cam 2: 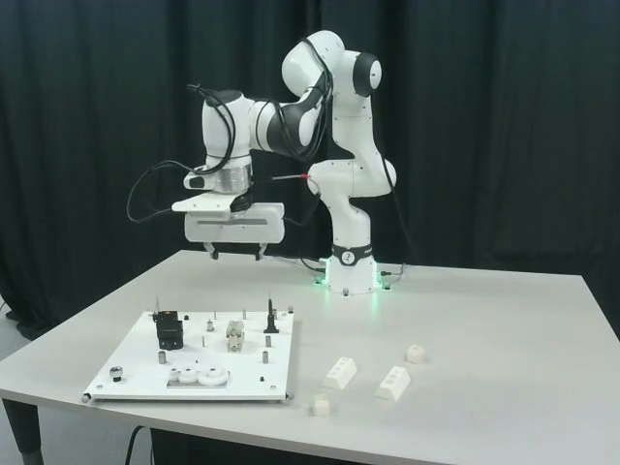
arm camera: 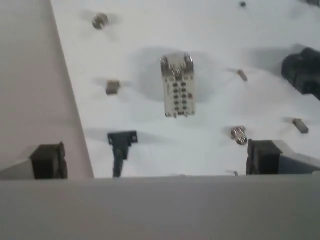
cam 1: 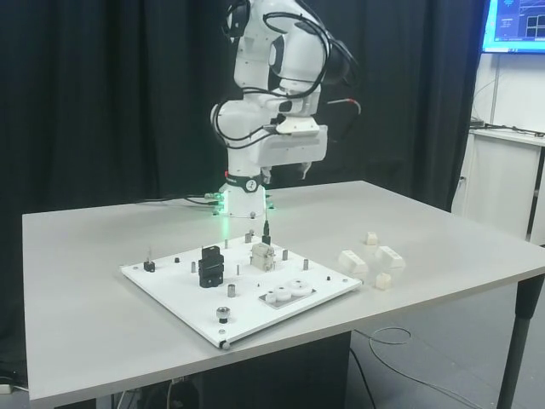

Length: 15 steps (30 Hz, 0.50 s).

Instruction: Remove USB.

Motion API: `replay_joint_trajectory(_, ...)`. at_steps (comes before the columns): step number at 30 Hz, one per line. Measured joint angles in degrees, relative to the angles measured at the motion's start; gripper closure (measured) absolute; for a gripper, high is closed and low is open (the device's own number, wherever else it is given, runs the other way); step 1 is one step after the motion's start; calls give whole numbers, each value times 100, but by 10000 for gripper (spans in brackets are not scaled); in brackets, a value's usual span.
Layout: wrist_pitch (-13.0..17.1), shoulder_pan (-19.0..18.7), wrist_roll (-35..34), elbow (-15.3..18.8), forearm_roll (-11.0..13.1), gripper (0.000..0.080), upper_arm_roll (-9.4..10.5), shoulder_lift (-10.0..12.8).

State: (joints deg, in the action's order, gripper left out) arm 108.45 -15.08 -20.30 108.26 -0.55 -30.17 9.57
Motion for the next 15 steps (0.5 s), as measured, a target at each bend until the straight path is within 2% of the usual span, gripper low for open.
replay_joint_trajectory(15, 27, 37, 232, 584, -242, 3, 0, 23)
